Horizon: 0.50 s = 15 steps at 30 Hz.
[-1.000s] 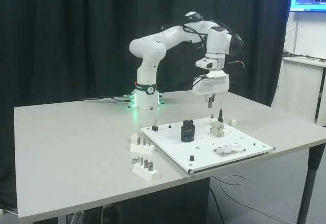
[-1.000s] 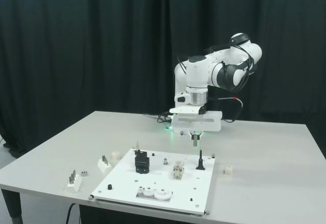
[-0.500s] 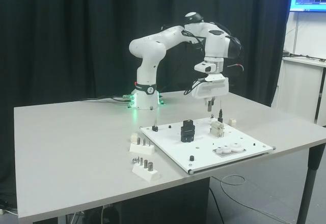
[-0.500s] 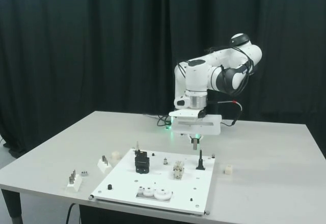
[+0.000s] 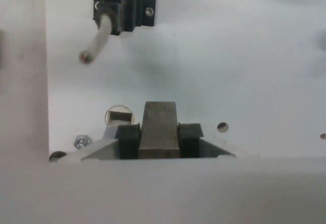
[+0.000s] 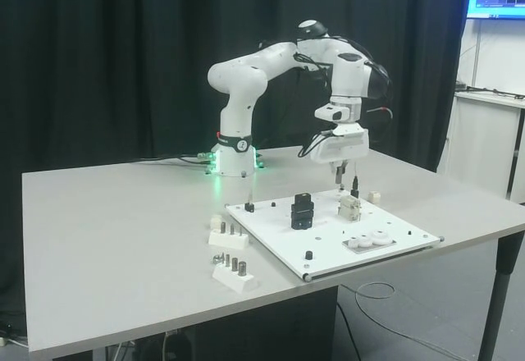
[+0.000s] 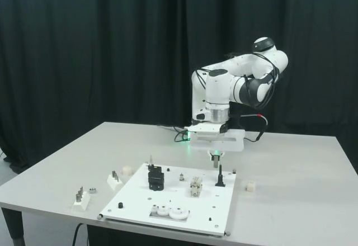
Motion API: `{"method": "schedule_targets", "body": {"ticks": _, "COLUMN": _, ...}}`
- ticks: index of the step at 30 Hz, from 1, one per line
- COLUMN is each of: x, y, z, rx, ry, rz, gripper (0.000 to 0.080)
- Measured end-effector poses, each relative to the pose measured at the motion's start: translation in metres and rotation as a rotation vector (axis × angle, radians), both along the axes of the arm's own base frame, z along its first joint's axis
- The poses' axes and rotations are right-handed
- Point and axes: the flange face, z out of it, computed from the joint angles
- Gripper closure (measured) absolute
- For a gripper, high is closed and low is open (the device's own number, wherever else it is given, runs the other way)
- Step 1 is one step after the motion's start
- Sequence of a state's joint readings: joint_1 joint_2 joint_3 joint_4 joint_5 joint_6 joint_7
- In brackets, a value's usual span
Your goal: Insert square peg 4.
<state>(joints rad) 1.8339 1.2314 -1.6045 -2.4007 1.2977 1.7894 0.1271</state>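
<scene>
My gripper (image 5: 159, 138) is shut on a grey square peg (image 5: 160, 127), which stands between the two black fingers (image 5: 127, 139). In the room views the gripper (image 6: 338, 168) (image 7: 215, 157) hangs above the far part of the white board (image 6: 271, 217) (image 7: 224, 212), close to a black upright post (image 6: 356, 187) (image 7: 220, 177). Under the peg, the wrist view shows a round socket with a square slot (image 5: 119, 116) in the board. A black mount with a white pin (image 5: 124, 11) lies further off.
On the board stand a black block (image 6: 302, 211) (image 7: 155, 178), a small white fixture (image 6: 350, 206) (image 7: 195, 186) and white gears (image 6: 369, 241) (image 7: 168, 211). Two white peg holders (image 6: 223, 234) (image 6: 236, 271) sit beside the board. A small white cube (image 7: 250, 187) lies on the grey table.
The wrist has turned and the gripper has come down a little over the far part of the board, still holding the peg.
</scene>
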Motion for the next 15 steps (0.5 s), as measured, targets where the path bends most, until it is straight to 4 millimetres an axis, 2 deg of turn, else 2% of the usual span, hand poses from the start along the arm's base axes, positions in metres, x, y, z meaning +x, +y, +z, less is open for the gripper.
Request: {"method": "schedule_targets", "body": {"ticks": 15, "x": -0.002, "y": 0.007, "z": -0.012, "rx": -0.001, "ry": -0.001, "rz": 0.016, "gripper": 0.0648}}
